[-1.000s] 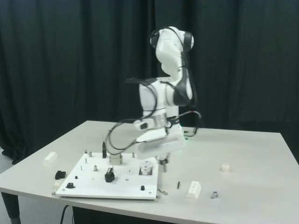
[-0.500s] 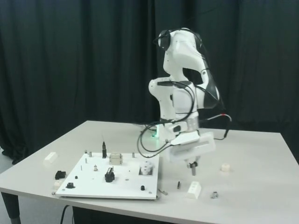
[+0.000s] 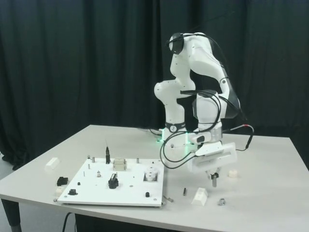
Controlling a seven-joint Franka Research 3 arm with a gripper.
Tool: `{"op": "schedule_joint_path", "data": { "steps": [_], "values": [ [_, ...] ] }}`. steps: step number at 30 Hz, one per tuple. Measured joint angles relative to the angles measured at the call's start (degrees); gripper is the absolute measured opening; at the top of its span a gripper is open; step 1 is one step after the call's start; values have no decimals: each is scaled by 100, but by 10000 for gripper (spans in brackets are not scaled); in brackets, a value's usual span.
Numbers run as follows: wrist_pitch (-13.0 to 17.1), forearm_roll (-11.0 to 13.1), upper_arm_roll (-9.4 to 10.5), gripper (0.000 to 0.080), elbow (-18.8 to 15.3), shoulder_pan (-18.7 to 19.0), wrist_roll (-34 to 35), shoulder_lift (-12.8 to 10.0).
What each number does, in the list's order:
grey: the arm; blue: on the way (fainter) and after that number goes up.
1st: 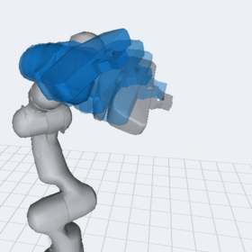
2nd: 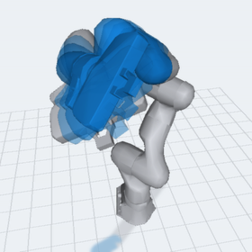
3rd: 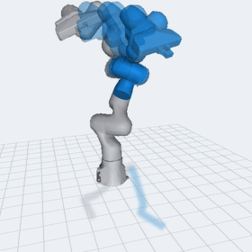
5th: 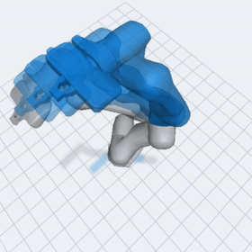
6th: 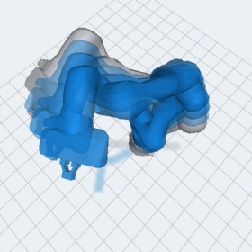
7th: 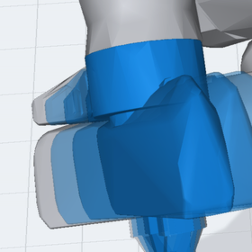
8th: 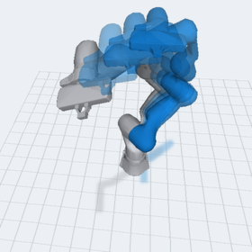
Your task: Place round peg 4.
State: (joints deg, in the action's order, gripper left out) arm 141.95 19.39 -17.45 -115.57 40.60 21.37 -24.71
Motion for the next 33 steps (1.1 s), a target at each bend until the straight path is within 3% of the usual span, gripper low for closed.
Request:
{"op": "schedule_joint_path", "data": {
  "steps": [12,33],
  "values": [
    [263,0,0,149,2,196,109,-217],
    [338,0,0,149,82,215,184,-397]
  ]
}}
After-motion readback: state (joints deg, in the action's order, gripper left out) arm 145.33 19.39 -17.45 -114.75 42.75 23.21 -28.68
